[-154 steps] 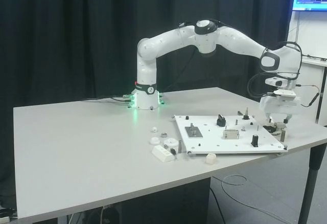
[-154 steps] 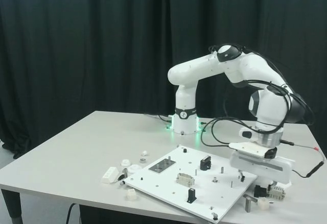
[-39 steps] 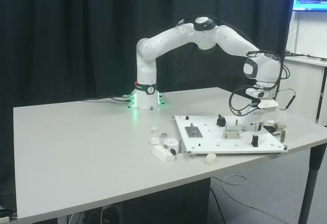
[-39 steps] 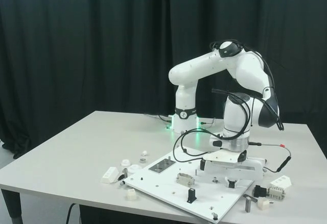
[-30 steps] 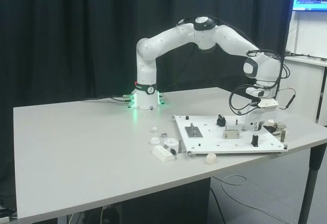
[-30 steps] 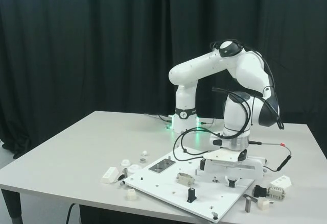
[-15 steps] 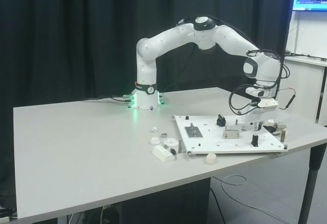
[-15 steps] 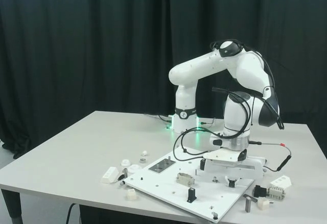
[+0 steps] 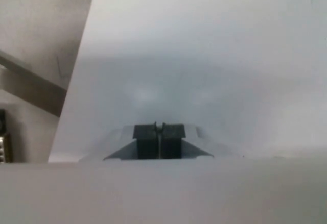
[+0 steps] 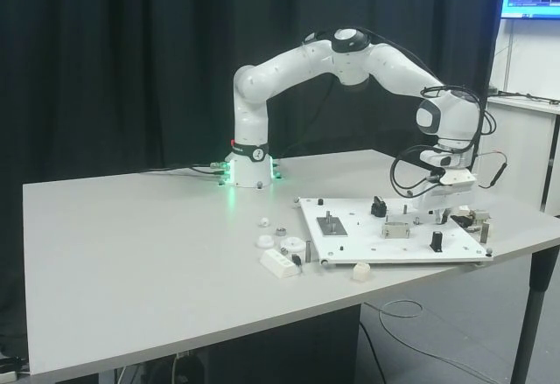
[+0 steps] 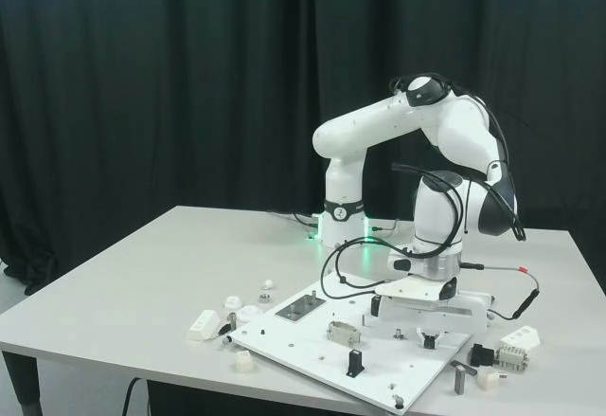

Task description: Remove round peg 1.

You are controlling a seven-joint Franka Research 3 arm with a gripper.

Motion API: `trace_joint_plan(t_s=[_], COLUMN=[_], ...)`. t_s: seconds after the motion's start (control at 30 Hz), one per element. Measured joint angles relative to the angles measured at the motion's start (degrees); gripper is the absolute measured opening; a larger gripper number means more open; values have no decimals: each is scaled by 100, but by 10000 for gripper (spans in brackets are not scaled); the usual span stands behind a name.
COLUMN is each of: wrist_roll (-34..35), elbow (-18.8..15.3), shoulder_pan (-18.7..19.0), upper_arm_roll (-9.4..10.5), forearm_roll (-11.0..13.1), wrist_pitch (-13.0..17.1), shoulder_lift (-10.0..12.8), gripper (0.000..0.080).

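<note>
The white arm [image 11: 445,141] is reaching down over the far side of the flat white board [image 10: 359,231], which is lying on the grey bench [image 10: 131,235]. In the wrist view the hand [image 9: 159,132] is showing its two black pads pressed together with only a hairline between them and nothing visibly held. Round peg 1 cannot be picked out among the small upright parts. No writing is readable. Loose white blocks [image 11: 204,323] are sitting near the board's edge.

Room: even overhead light, my bench [image 10: 131,235] bright against black curtains [image 11: 189,75] | base lights [image 10: 229,174] glow green | wrist view: soft, hazy, shadowed near my pincer [image 9: 159,141].
</note>
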Motion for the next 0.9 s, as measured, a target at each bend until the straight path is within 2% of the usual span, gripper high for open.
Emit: trace_joint_plan(t_s=[0.9], wrist_roll=[416], elbow=[-1], shoulder_pan=[8], upper_arm_roll=[-7], forearm_roll=[6], wrist_pitch=[27], shoulder_lift=[-1], gripper=[17])
